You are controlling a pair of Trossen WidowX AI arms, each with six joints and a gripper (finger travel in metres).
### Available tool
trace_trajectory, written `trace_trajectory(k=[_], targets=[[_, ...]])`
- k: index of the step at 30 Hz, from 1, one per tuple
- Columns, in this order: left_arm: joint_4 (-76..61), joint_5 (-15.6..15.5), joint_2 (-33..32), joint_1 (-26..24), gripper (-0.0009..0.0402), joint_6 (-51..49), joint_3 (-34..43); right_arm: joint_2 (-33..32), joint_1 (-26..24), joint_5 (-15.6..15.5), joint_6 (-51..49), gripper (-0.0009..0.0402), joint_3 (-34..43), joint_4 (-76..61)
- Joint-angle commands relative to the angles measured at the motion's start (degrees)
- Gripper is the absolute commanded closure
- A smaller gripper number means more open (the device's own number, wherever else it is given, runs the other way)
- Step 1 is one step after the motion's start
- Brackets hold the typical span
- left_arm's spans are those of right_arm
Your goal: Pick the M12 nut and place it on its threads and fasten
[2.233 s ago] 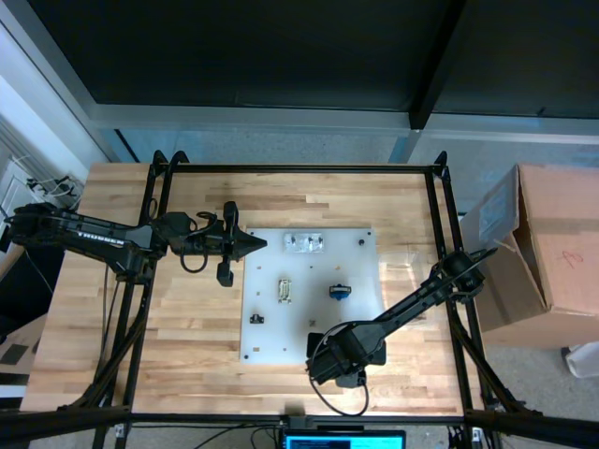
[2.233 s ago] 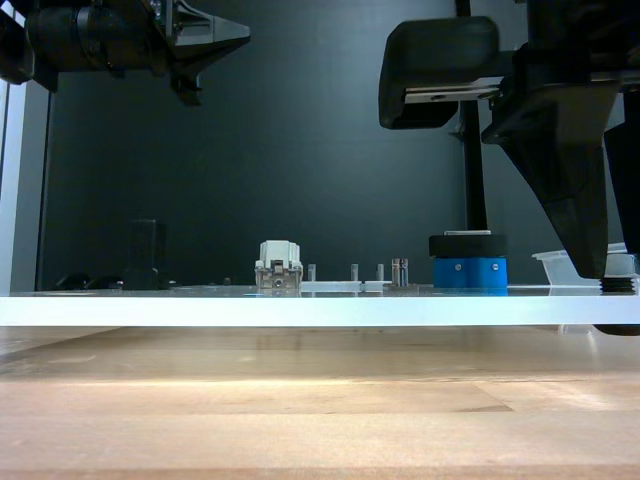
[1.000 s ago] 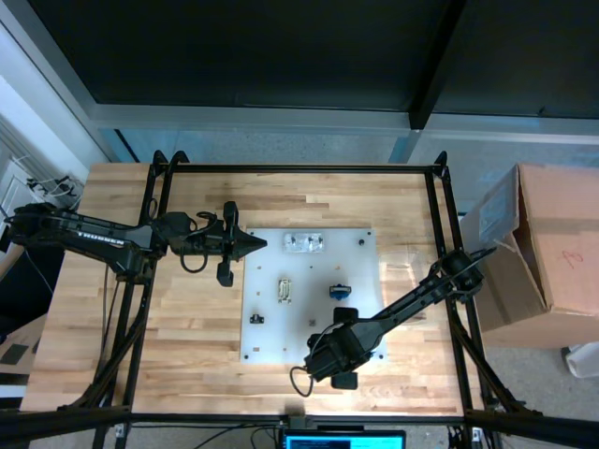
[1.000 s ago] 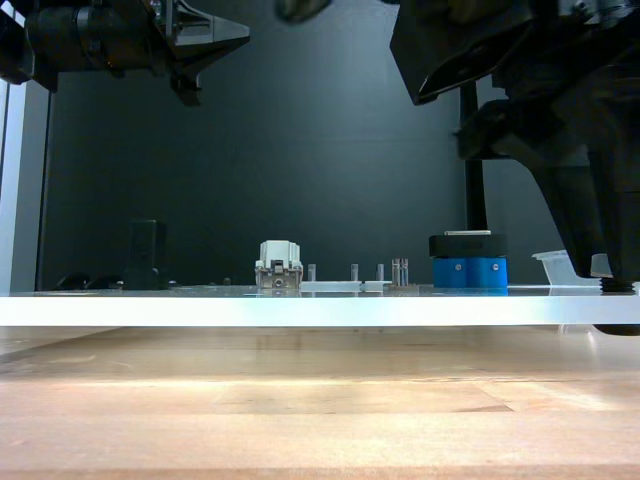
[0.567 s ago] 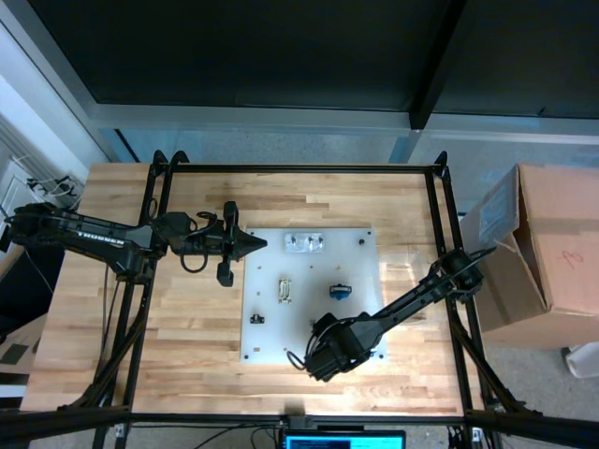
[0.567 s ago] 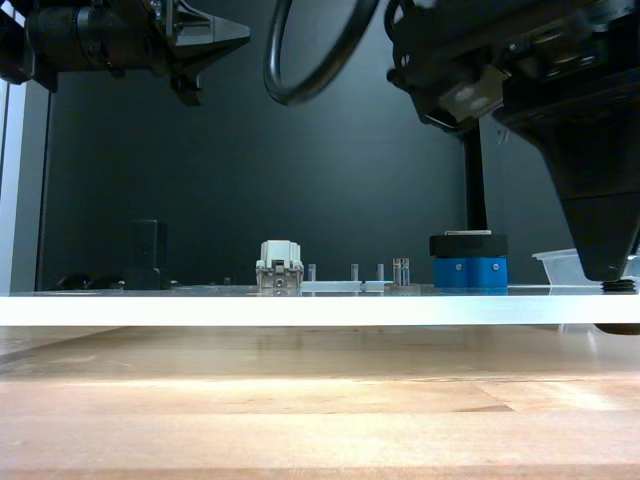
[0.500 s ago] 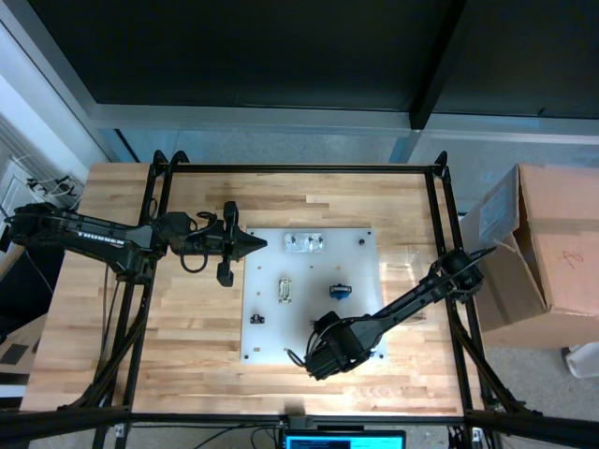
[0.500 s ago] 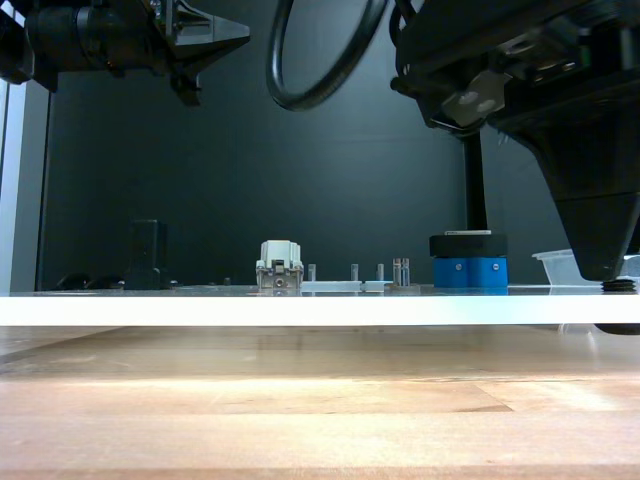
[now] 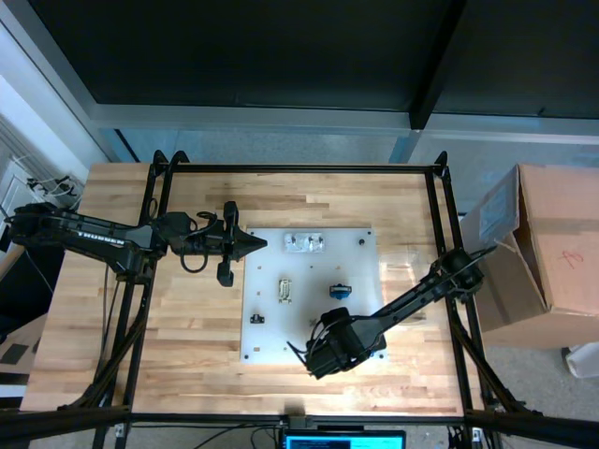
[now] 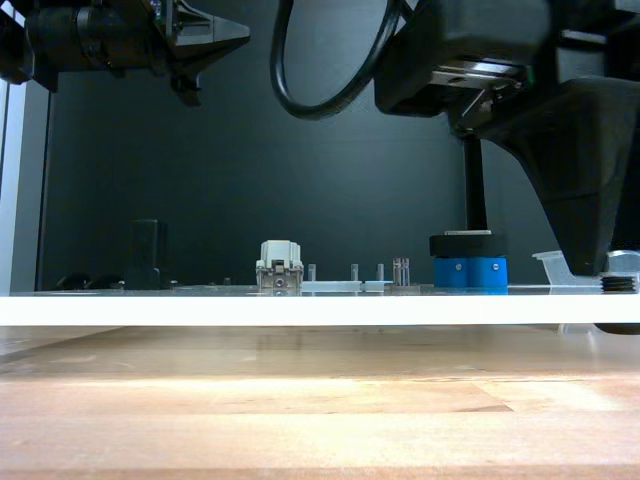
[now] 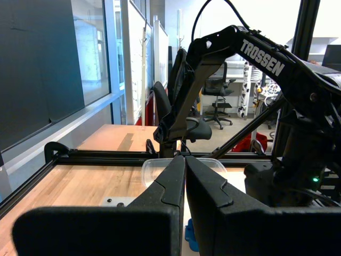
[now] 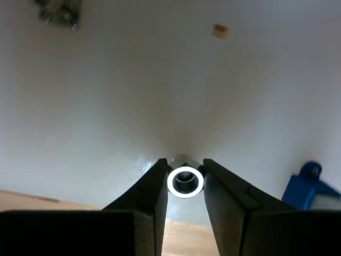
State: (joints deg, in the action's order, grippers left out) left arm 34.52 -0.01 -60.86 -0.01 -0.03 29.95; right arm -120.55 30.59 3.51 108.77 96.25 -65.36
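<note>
The silver M12 nut (image 12: pixel 185 182) sits between the fingers (image 12: pixel 157 184) of my right gripper (image 12: pixel 185 162), which is shut on it just above the white board (image 12: pixel 106 117). In the low view the nut (image 10: pixel 622 262) rests on top of its black ribbed stud (image 10: pixel 621 285), with the ribs still showing beneath it. The right gripper (image 10: pixel 600 268) points down at the board's near right edge (image 9: pixel 365 350), and its wrist hides the nut in the high view. My left gripper (image 9: pixel 257 243) hovers shut and holding nothing off the board's far left corner, its fingertips (image 11: pixel 185 160) together.
On the board stand a blue part (image 9: pixel 339 292), a white connector (image 9: pixel 284 292) and a silver block (image 9: pixel 303 242). A clear tray (image 9: pixel 402 265) lies right of the board. A cardboard box (image 9: pixel 543 253) sits beyond the black frame (image 9: pixel 440 187). A cable loop (image 10: pixel 330 60) hangs from the right wrist.
The right wrist has turned about the stud, swinging its body and cable loop round. The nut now shows beside the finger in the low view. The left arm has not moved.
</note>
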Motion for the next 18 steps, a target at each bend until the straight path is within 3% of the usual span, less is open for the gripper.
trace_trajectory(k=[1,6,18], targets=[[0.0,0.0,0.0,0.0,0.0393,0.0,0.0,0.5,0.0,0.0,5.4,0.0362,-0.3,0.5],[0.0,0.0,0.0,0.0,0.0393,0.0,0.0,0.6,0.0,0.0,11.0,0.0362,-0.7,1.0],[0.0,0.0,0.0,0.0,0.0393,0.0,0.0,0.6,0.2,-0.1,10.8,0.0362,-1.1,2.1]])
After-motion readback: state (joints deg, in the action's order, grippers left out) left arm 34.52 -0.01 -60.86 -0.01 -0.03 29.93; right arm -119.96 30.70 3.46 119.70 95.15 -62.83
